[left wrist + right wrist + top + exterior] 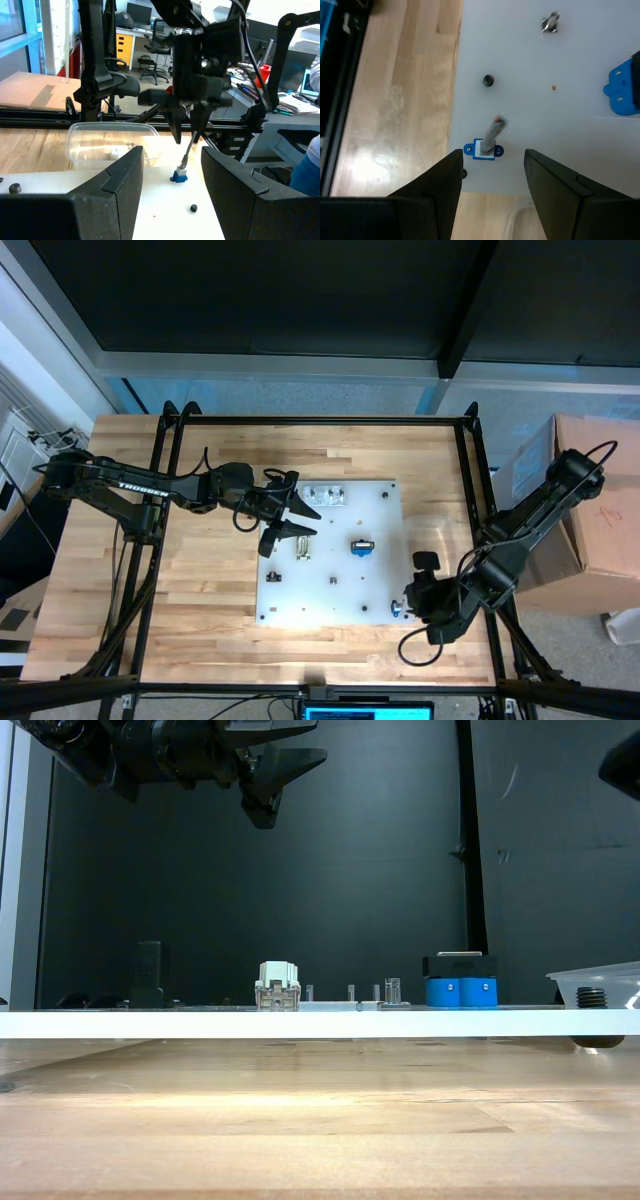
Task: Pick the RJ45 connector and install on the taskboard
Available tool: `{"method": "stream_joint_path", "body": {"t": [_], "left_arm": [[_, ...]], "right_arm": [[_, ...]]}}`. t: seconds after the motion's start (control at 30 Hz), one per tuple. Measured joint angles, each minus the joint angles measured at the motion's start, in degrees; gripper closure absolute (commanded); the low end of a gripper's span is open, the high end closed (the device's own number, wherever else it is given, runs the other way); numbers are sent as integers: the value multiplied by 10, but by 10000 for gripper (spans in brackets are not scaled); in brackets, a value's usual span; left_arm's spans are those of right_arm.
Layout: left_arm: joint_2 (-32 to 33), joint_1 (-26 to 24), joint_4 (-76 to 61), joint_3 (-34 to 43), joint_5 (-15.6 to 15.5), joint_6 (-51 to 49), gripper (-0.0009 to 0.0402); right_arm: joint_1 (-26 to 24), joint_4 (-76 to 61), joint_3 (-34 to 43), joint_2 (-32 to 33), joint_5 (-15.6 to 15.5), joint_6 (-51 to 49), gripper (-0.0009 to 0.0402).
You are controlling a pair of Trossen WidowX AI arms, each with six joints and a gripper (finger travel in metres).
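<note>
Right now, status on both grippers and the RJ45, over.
Left gripper open, above left edge of board. Right gripper open, over near right corner. RJ45 in neither; location unclear.

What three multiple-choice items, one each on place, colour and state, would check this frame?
1. Where is the left claw?
A. Above the task board's left part.
B. Resting on bare wood.
C. Inside a box.
2. What colour is the task board?
A. Red.
B. White.
C. Green.
3. How is the right claw, over the board's near right corner?
A. Shut on the RJ45 connector.
B. Shut on a cable.
C. Open, empty.
1 A: the high and low views show it raised over the board, open and empty.
2 B: the board is white in the high view.
3 C: its wrist view shows fingers apart, nothing between.
Where the RJ45 connector lies I cannot tell.
</note>
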Motion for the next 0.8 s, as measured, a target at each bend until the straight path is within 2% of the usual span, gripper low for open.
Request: {"method": "stream_joint_path", "body": {"t": [0.23, 0.4, 0.8], "left_arm": [[0, 0, 0, 0, 0, 0, 237], [0, 0, 0, 0, 0, 0, 237], [0, 0, 0, 0, 0, 0, 237]], "right_arm": [[-28, -62, 36, -31, -7, -1, 224], [-67, -101, 67, -60, -6, -24, 225], [-253, -107, 107, -109, -32, -165, 269]]}}
